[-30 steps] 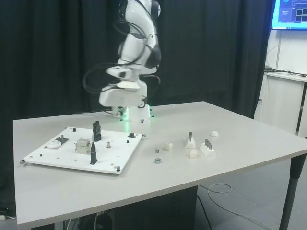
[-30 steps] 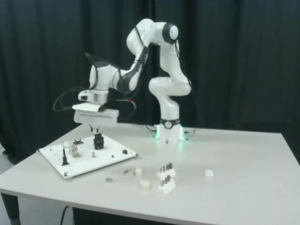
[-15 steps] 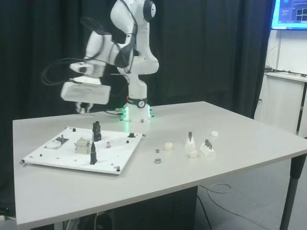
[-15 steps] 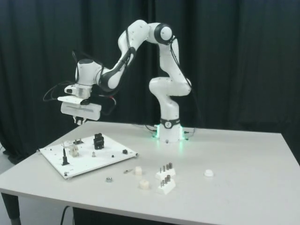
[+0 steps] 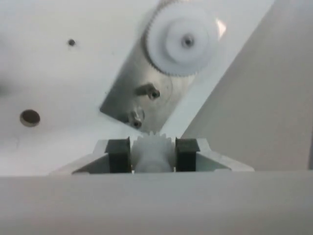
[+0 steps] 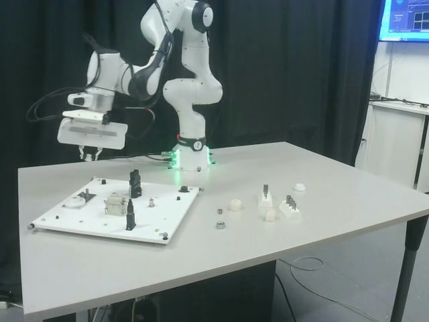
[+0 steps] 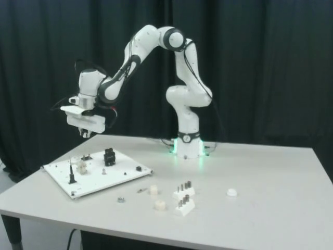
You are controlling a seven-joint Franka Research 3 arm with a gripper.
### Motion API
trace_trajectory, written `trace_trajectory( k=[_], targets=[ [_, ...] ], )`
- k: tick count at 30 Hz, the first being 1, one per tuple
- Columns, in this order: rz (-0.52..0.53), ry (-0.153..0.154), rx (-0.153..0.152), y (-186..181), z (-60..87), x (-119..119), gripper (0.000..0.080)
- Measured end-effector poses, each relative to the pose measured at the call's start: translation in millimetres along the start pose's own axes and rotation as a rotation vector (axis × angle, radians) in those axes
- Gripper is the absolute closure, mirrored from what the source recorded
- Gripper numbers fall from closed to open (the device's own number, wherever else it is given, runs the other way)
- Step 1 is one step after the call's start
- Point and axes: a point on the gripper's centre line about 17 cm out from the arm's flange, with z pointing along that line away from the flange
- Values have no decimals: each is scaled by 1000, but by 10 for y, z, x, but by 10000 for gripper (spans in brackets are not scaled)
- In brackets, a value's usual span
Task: Insert small gear.
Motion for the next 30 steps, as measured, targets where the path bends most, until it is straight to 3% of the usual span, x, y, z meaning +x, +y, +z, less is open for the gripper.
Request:
trace_trajectory(
  k=[5, 12, 22, 30],
  targets=[
    [69, 3, 34, 37, 127, -151, 610],
    [155, -20, 77, 45, 275, -303, 610],
    [339, -85, 150, 39, 400, -344, 610],
    [384, -153, 178, 46, 513, -279, 610]
  ],
)
